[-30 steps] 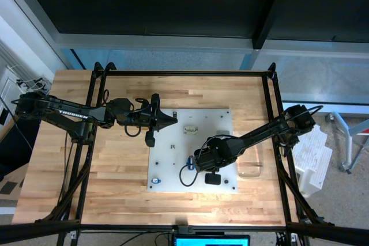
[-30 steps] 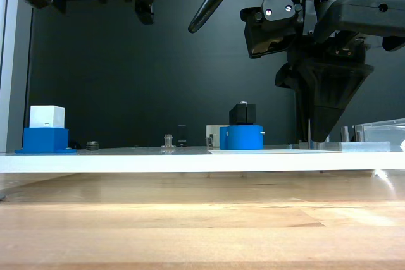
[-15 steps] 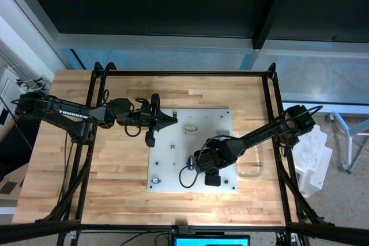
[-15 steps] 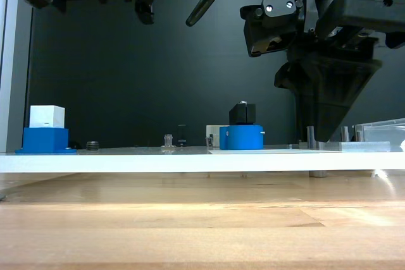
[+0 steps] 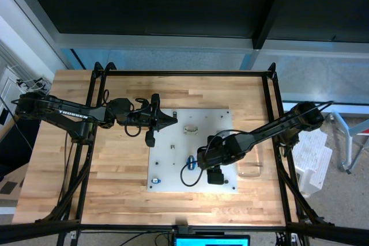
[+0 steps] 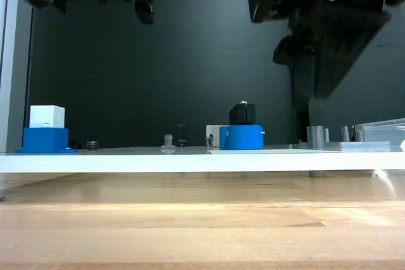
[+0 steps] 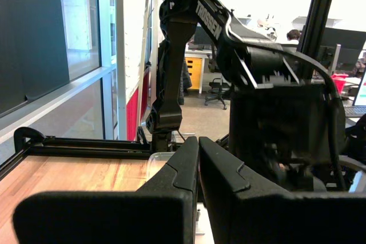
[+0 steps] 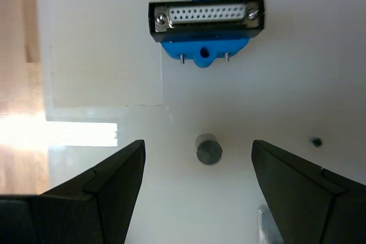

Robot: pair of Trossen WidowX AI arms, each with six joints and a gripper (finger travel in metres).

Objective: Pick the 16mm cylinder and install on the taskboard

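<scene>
Upright, 16mm cylinder (image 8: 209, 149) stands under spread right jaws; closed left jaws distant.

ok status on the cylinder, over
Right gripper open, above the 16mm cylinder. Cylinder upright in the taskboard, untouched. Left gripper shut, over board's far-left corner. Nothing blocking.

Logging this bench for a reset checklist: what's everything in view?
taskboard: one, white, centre of the wooden table
16mm cylinder: one, silver-grey, upright on the taskboard, near-right part
blue connector: one, blue, on the taskboard left of the cylinder
beige connector: one, beige, taskboard's far part
blue block: one, white cube on top, taskboard's near-left corner
clear tray: one, transparent, right of the taskboard
left claw: one, black, shut, at the taskboard's far-left edge
right claw: one, black, open, above the cylinder, apart from it
</scene>
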